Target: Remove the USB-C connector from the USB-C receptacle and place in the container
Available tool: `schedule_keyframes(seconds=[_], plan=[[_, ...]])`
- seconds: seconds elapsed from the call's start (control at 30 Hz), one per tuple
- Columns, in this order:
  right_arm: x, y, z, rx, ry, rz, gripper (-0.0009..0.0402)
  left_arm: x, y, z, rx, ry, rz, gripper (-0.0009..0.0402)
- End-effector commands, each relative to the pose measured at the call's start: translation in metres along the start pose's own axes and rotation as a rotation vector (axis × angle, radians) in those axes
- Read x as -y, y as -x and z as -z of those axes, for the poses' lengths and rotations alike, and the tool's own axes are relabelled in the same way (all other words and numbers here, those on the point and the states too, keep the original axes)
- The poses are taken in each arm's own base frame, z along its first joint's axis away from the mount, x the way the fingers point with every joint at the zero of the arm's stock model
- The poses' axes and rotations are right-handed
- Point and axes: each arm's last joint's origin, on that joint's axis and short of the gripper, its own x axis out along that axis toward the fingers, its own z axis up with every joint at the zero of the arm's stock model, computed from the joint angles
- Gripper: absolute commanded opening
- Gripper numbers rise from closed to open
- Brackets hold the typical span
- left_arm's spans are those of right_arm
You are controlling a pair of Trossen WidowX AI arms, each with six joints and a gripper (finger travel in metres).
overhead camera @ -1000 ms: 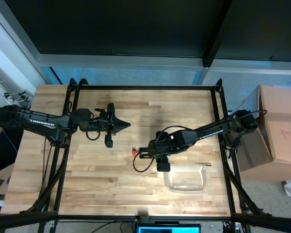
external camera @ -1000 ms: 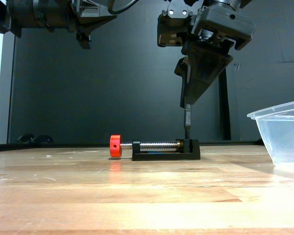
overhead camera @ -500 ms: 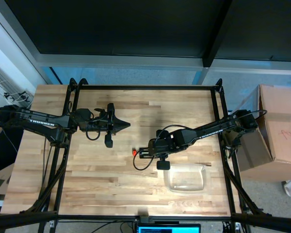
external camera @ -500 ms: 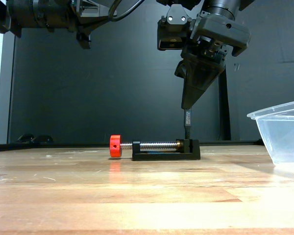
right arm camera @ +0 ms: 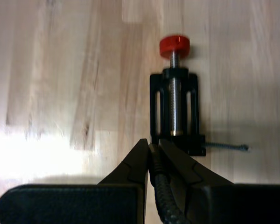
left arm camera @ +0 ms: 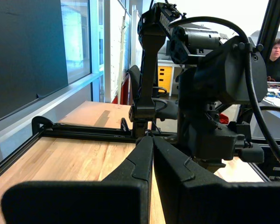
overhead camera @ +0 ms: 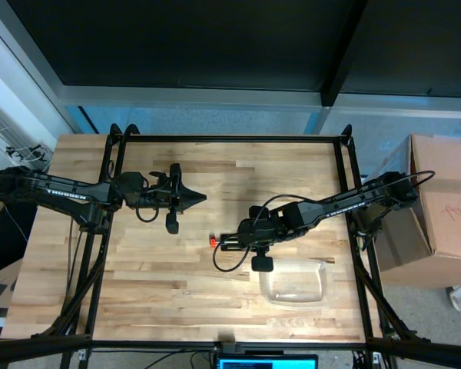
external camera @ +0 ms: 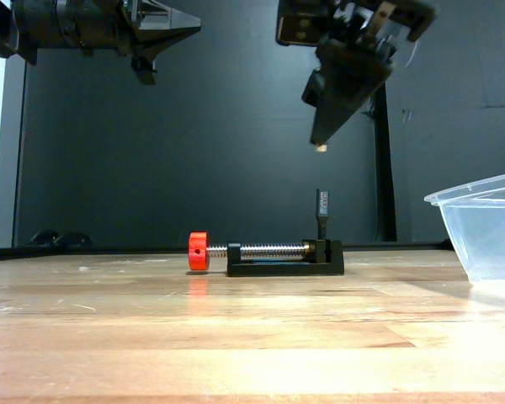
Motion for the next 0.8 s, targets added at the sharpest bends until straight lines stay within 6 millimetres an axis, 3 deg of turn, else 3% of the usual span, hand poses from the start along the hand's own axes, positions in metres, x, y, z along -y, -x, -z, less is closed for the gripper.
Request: schedule_keyframes(seconds=[0.03, 0.57, 0.8], plan=[[0.002, 0.007, 0.0, 0.012, -0.003, 0.013, 0.0, 0.0, 0.0, 0.0, -0.001, 0.0, 0.0, 0.0], [0.011, 0.055, 0.015, -0.002, 0.001, 0.015, 0.0, 0.0, 0.0, 0.001, -0.005, 0.0, 0.0, 0.0], [0.014, 0.064, 0.03, -0.034, 0.004, 0.02, 0.0, 0.0, 0.0, 0.001, -0.009, 0.0, 0.0, 0.0]])
